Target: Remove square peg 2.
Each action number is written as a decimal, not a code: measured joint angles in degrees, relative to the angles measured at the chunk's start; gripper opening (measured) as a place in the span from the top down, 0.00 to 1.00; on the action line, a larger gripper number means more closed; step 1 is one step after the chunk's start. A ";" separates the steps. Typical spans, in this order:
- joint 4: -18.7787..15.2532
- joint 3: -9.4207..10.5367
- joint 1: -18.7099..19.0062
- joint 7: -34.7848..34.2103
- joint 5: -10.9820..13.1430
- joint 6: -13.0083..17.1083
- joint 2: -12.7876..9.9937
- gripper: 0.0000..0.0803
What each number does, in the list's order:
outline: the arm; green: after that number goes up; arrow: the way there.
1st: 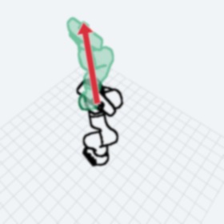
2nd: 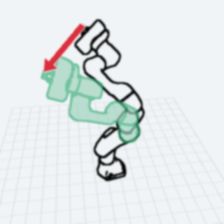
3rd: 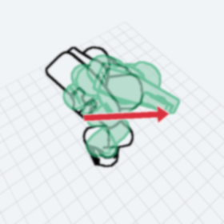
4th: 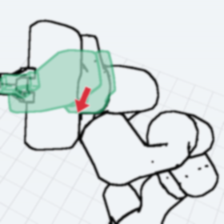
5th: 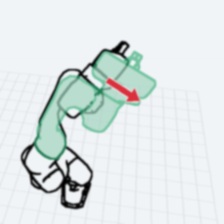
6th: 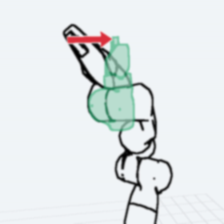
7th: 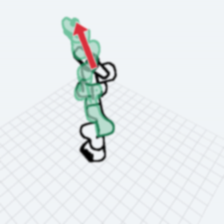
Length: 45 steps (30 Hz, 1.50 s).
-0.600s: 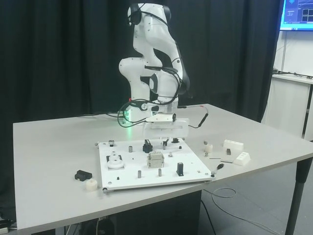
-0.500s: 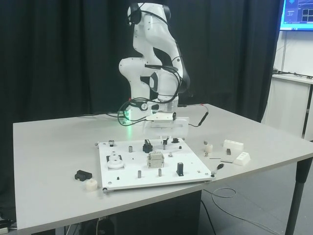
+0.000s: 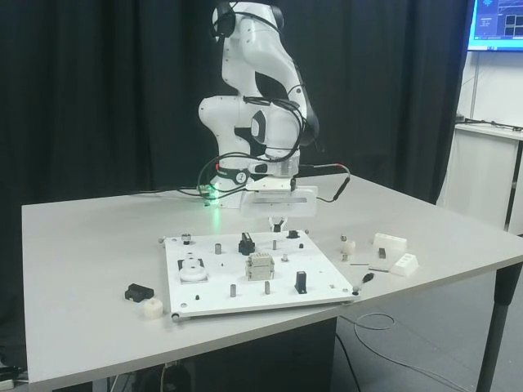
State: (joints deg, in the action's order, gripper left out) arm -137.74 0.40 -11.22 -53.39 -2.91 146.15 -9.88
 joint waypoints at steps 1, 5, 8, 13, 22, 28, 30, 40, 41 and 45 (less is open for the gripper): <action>0.00 0.00 0.01 0.00 0.00 -0.13 0.14 1.00; 0.00 0.00 0.07 0.06 0.00 -0.47 0.59 1.00; 0.00 0.00 0.07 0.06 0.00 -0.66 0.80 1.00; 0.05 0.00 0.07 0.06 0.00 -1.21 1.06 1.00; 0.06 0.00 0.07 0.06 0.00 -1.72 1.33 0.33; 0.08 -0.08 0.06 0.01 0.00 -1.65 1.35 0.09; 0.12 -0.15 0.05 0.00 0.00 -1.61 1.36 0.09; 0.51 -0.34 0.04 0.25 0.00 -1.53 1.37 0.01; 0.55 -0.32 0.04 0.61 0.00 -1.47 1.37 0.01; 0.72 -0.20 0.08 2.38 0.00 -1.15 1.36 0.00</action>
State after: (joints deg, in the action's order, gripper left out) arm -137.02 0.20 -11.14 -51.01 -2.91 145.00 -8.52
